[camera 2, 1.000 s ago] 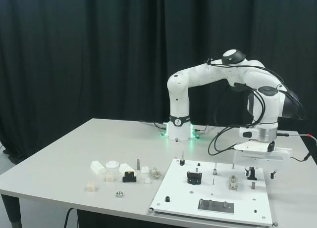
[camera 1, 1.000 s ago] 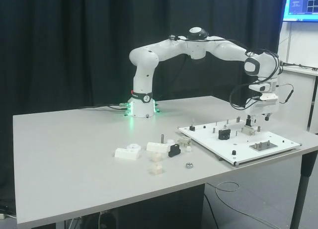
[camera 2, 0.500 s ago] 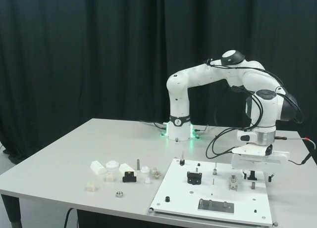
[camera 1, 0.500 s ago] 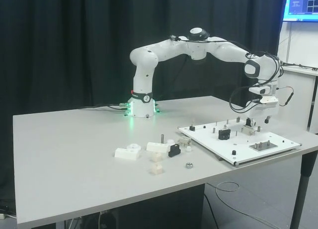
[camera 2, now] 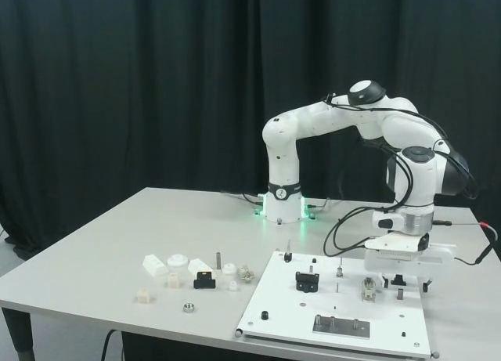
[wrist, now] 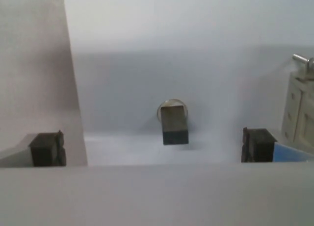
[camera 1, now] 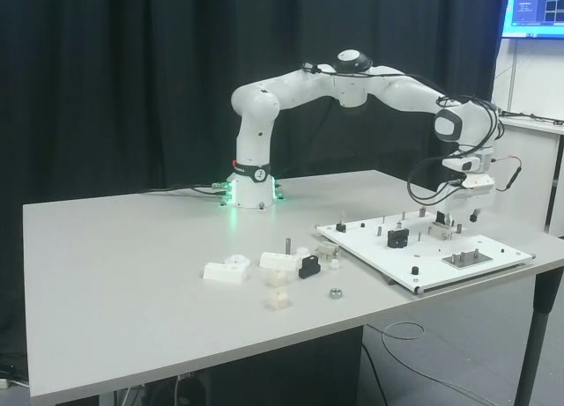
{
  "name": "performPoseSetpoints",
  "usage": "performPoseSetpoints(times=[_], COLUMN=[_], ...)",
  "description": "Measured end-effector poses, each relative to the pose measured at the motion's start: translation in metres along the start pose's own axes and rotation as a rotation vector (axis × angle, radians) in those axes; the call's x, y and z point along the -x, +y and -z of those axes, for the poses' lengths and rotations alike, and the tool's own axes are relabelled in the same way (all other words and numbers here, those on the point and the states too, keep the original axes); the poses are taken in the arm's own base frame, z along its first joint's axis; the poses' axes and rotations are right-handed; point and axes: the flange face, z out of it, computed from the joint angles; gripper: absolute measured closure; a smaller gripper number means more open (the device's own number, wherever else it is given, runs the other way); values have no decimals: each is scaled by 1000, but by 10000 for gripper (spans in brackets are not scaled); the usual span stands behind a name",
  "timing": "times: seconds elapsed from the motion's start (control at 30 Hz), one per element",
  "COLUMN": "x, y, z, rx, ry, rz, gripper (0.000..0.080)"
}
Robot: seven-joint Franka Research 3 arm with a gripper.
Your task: Remove square peg 3.
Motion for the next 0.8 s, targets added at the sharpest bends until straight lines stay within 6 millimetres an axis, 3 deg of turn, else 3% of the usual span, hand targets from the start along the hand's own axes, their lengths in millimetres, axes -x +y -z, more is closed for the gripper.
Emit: performPoseSetpoints(times=[0.8], x=[-5], y=[-3], z=[-8], rx=[5], ry=[-17], rz=[6], gripper=[3])
